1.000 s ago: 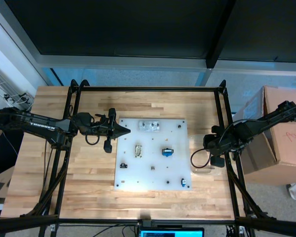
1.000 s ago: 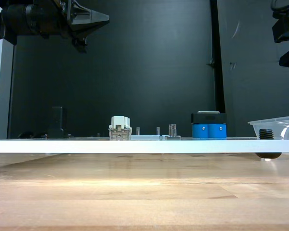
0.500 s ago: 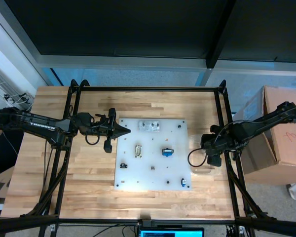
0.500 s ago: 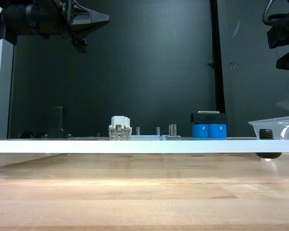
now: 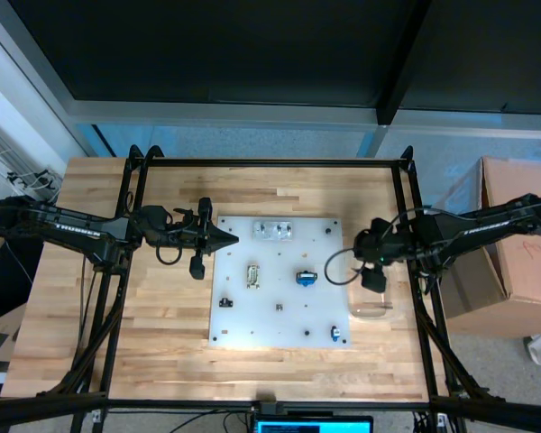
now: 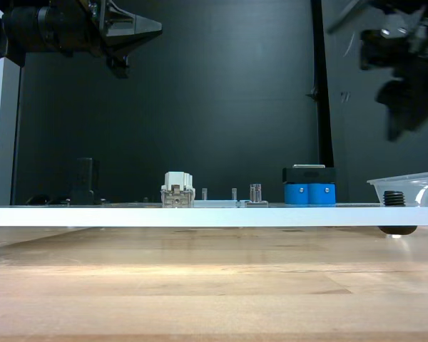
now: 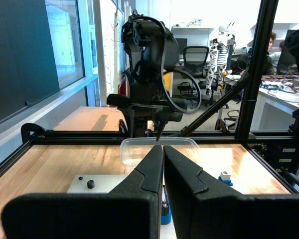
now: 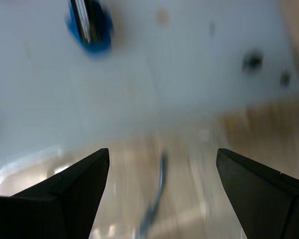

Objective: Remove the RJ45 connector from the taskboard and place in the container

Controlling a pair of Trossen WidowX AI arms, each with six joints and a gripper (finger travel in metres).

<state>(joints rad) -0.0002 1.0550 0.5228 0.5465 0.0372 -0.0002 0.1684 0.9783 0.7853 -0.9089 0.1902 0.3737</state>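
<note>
Taskboard (image 5: 252,316) at the table's middle, carrying a beige connector (image 5: 252,275), a blue block (image 5: 307,278) and a small blue fitting (image 5: 336,336), container (image 5: 379,313) just beside its right edge; RJ45 connector not told apart among these fittings, in neither gripper. Left gripper (image 5: 233,240), fingers pressed together, high over the board's left edge; right gripper (image 8: 162,152), fingers spread wide, empty, over the container's far end, cable loop (image 5: 338,266) across the board's right edge. Right gripper has shifted boardward off the container's right side since a second ago; left gripper unmoved.
</note>
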